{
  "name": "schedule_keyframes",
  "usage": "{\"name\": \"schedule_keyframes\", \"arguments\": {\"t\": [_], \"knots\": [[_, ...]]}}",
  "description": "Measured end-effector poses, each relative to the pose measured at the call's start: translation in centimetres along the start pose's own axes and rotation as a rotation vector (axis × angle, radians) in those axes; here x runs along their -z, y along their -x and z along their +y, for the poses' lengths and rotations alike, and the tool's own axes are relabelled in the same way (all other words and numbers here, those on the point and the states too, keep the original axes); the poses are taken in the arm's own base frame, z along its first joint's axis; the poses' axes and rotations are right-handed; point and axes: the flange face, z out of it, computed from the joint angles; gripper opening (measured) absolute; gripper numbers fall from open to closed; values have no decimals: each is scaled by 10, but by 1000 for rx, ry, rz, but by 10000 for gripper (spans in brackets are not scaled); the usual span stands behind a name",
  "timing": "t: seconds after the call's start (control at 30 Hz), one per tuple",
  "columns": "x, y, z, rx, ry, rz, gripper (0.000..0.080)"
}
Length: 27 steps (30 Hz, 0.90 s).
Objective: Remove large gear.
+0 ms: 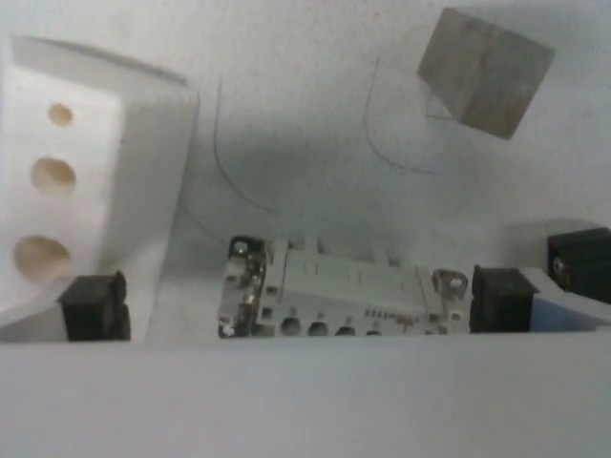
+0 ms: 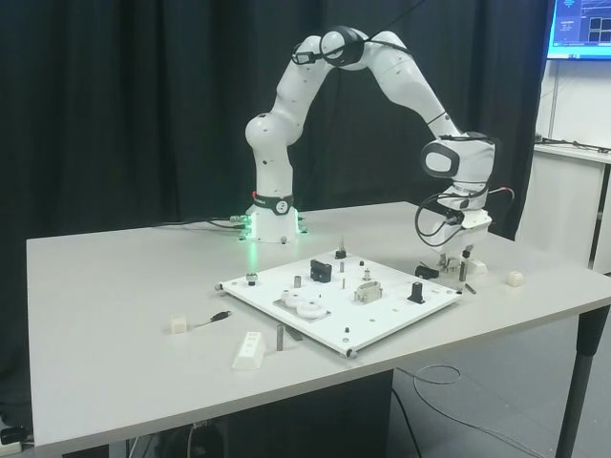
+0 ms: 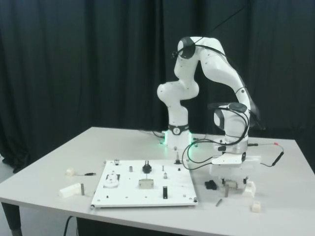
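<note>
The large white gear (image 2: 308, 308) (image 3: 112, 180) lies on the front left part of the white board (image 2: 382, 320) (image 3: 177, 196), with a smaller gear beside it. My gripper (image 2: 458, 263) (image 3: 230, 183) hangs low over the table off the board's right side, far from the gear. In the wrist view the gripper (image 1: 298, 303) is open, and its black fingertips (image 1: 94, 305) stand on either side of a white and grey connector (image 1: 334, 301) lying on the table. The gear is not in the wrist view.
A white block with holes (image 1: 67, 181) and a grey cube (image 1: 485, 72) lie near the gripper. Left of the board are a white block (image 2: 248, 349), a small white cube (image 2: 178, 324) and a cable plug (image 2: 218, 316). Pegs and black parts stand on the board.
</note>
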Motion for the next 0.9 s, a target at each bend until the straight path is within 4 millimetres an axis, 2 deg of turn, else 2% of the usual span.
{"name": "schedule_keyframes", "arguments": {"t": [0.17, 0.47, 0.9], "knots": [[9, -1, 0, -3, -4, -1, 798], [24, -4, 3, -9, -5, -8, 800], [37, -8, 6, -18, -7, -11, 800]]}}
